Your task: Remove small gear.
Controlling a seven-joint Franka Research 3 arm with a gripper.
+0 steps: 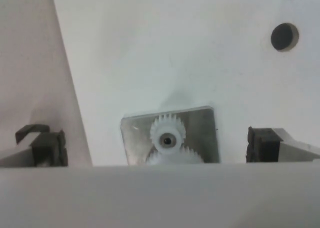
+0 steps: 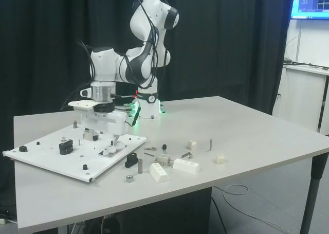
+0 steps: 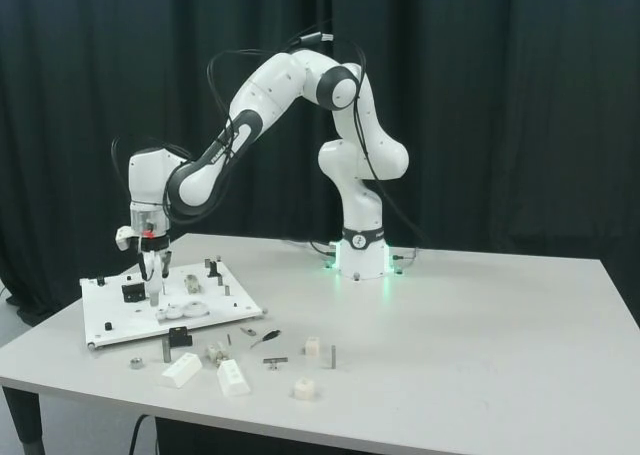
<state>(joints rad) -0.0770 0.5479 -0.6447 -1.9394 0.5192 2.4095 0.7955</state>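
Note:
The small white gear [image 1: 167, 134] sits on a peg on a square metal plate [image 1: 202, 133] set in the white board [image 1: 150, 47]. Its teeth mesh with a larger white gear [image 1: 175, 159], which the gripper body partly hides. My gripper [image 1: 155, 146] is open and hovers above the board, with one black finger [image 1: 47, 148] far out on one side of the gear and the other finger [image 1: 262, 144] on the opposite side. Neither finger touches the gear. In the first room view the gripper [image 2: 104, 136] hangs just over the gears [image 2: 109, 150] on the board [image 2: 46, 159].
The board has a round hole [image 1: 284, 36], a black block [image 2: 65, 148] and small pegs. On the grey table beside it lie white blocks [image 2: 186, 165], a black block [image 2: 132, 160], a nut [image 2: 129, 178] and an upright pin [image 2: 210, 144]. The board's edge [image 1: 70, 87] runs close to one finger.

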